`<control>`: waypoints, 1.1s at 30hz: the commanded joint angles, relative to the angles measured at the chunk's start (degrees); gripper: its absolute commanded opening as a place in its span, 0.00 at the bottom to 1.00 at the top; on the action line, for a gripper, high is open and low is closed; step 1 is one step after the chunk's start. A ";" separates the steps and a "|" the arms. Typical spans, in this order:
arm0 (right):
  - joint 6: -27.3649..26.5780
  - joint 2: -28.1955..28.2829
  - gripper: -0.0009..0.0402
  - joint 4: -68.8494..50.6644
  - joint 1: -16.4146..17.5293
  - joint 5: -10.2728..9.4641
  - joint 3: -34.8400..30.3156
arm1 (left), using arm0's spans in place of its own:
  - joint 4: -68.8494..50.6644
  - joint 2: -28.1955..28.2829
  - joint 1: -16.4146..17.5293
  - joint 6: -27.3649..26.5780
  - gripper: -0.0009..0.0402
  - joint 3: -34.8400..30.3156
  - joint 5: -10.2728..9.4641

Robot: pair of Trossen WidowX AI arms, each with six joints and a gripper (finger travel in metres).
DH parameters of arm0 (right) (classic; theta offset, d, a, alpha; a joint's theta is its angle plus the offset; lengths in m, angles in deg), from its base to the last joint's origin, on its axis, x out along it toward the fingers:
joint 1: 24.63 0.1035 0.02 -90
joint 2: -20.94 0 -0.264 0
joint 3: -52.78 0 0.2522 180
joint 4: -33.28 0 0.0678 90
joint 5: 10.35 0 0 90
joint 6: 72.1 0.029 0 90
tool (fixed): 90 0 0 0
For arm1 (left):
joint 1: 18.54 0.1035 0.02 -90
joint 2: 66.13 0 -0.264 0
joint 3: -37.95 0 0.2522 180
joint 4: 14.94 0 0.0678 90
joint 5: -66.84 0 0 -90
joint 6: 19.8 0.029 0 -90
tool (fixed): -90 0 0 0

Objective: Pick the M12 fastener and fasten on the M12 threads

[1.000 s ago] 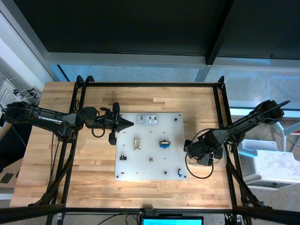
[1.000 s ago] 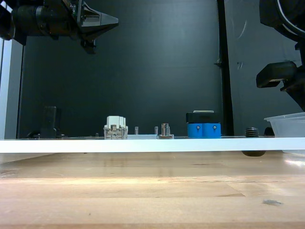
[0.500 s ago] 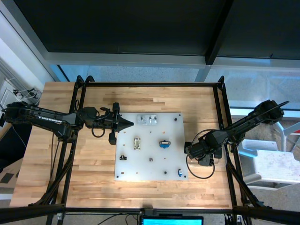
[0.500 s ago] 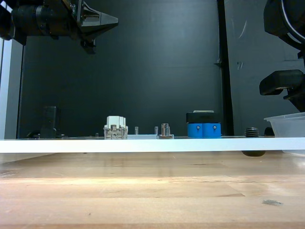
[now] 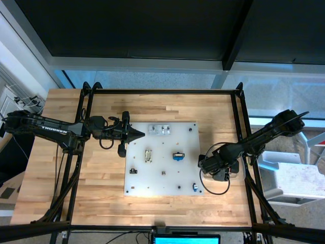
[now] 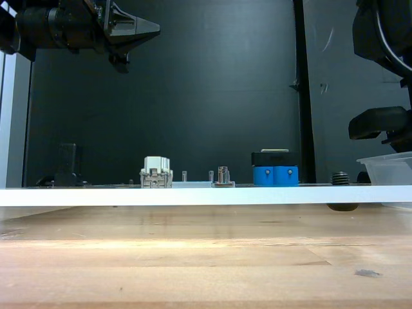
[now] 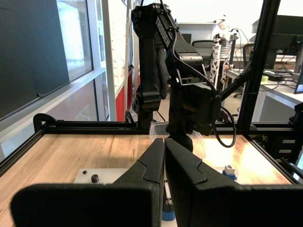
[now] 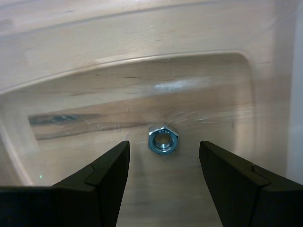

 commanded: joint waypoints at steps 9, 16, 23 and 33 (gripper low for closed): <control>0.11 0.76 0.52 3.06 -0.02 -0.33 1.38 | 0.00 0.00 0.00 0.02 0.02 -0.02 0.02; 0.15 0.76 0.52 4.28 -0.02 -0.33 2.51 | 0.00 0.00 0.00 0.02 0.02 -0.02 0.02; 0.15 0.76 0.49 4.68 -0.04 -0.31 2.71 | 0.00 0.00 0.00 0.02 0.02 -0.02 0.02; 0.13 0.76 0.33 4.68 -0.04 -0.33 2.71 | 0.00 0.00 0.00 0.02 0.02 -0.02 0.02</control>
